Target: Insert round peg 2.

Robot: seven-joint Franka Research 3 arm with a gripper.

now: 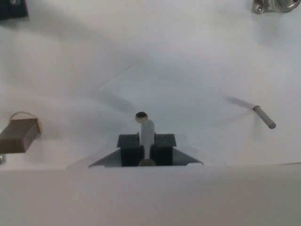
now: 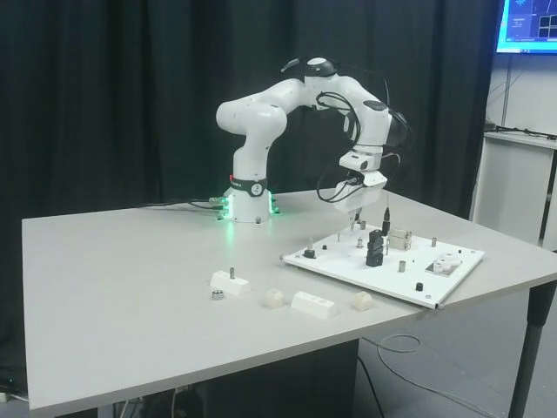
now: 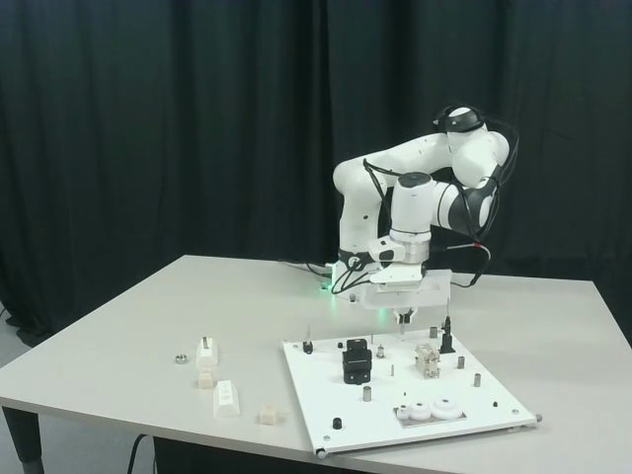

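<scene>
My gripper [image 1: 146, 147] is shut on a slim grey round peg [image 1: 147, 131], which sticks out past the black fingers [image 1: 129, 143] and ends in a dark tip. The peg points down at the white board [image 1: 197, 75]; I cannot tell whether its tip touches it. In the room views the gripper [image 2: 355, 209] [image 3: 403, 318] hangs over the back part of the board [image 2: 344, 266] [image 3: 316, 395], on the side towards the arm's base.
Another thin peg [image 1: 264, 117] stands in the board nearby, with a block [image 1: 19, 134] and a metal fitting [image 1: 275, 5] further off. A black block [image 3: 356, 361], small posts and white gears [image 3: 432, 412] sit on the board. White blocks [image 2: 230, 281] [image 2: 313, 304] and a nut [image 2: 218, 294] lie on the grey table.
</scene>
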